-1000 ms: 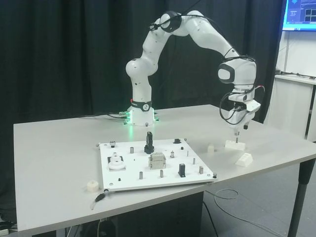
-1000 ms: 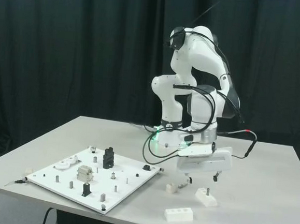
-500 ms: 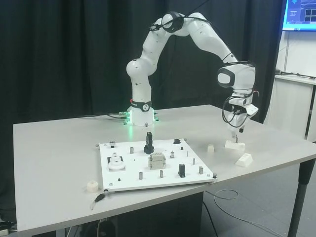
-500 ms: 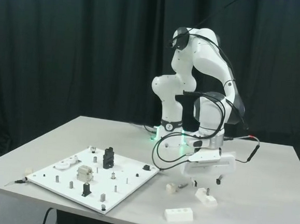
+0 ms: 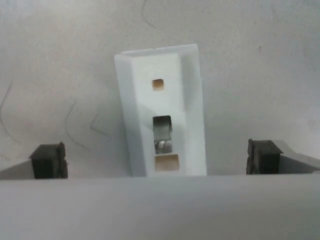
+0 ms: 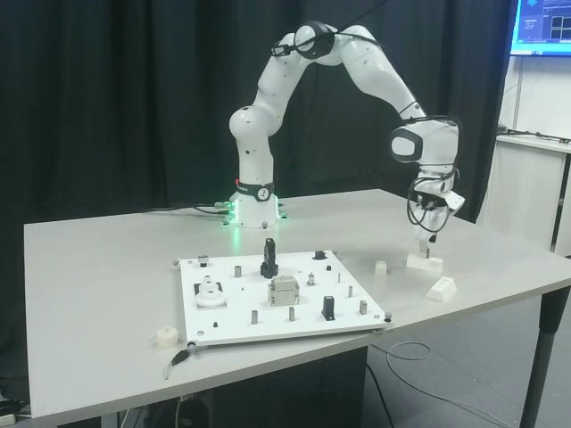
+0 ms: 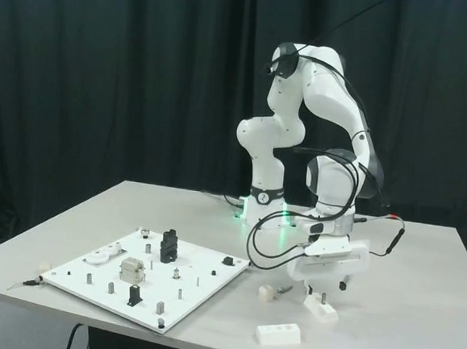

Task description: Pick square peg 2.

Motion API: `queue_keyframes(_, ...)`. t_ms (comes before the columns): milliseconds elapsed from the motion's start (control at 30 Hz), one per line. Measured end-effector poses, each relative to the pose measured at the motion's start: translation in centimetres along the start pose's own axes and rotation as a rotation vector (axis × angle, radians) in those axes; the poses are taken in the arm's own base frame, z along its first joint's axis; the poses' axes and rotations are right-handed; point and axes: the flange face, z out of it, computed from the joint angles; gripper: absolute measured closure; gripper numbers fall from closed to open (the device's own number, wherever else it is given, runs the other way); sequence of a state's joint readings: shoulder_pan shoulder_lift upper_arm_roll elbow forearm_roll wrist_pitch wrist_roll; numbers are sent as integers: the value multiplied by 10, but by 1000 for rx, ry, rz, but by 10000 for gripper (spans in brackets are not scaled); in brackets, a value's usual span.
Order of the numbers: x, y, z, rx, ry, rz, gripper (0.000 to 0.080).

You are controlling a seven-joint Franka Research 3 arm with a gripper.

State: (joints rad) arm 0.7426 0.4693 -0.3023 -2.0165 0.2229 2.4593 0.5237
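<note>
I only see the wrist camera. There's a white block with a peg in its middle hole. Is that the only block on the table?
Observer: No. The first room view shows a second white block lying nearer the edge of the table than the holder under the claw.
Operator: Is anything else near the holder?
Observer: Yes, a small white piece sits on the table between the holder and a big white board.
Operator: What's on that board?
Observer: Several small parts, among them an upright black one.
</note>
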Motion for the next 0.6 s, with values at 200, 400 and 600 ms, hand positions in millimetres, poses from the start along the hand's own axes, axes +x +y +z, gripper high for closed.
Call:
queue_keyframes(200, -3, -1, 2, 2, 6, -11, 3)
queue_keyframes(400, -4, 0, 5, 5, 16, -24, 3)
queue_keyframes(600, -4, 1, 10, 6, 27, -33, 3)
